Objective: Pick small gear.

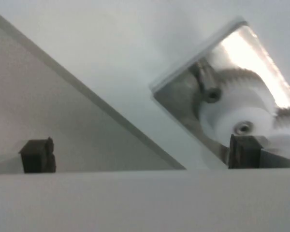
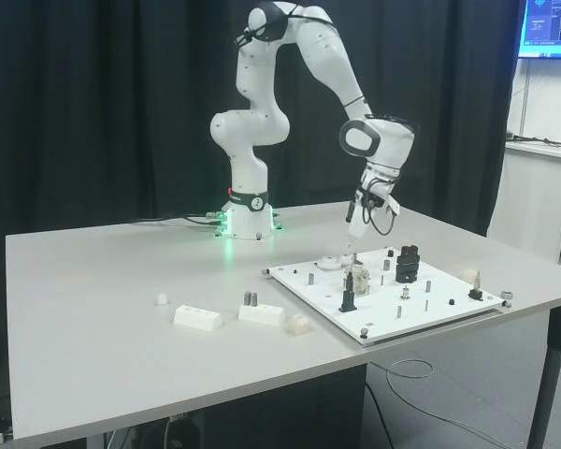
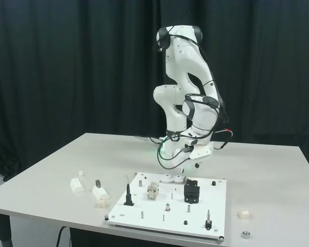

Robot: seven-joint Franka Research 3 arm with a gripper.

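White gears (image 1: 237,96) sit meshed on a shiny metal plate (image 1: 179,96) at the far edge of the white board (image 2: 383,318). A smaller toothed gear (image 1: 289,114) shows only partly at the picture's edge. My gripper (image 1: 140,154) is open, its black fingertips (image 1: 37,155) wide apart with nothing between them. One fingertip (image 1: 244,151) is right beside the gear hub; the other is over the grey table. From the room, the gripper (image 2: 352,245) hangs just above the gears (image 2: 332,263), tilted. In the second room view the gripper (image 3: 181,169) is over the gears (image 3: 172,178).
The board holds a black block (image 2: 409,265), a black post (image 2: 348,297), a small metal part (image 2: 357,278) and several pegs. White blocks (image 2: 197,317) (image 2: 261,312) lie on the table left of the board. A small white piece (image 3: 242,212) lies right of it.
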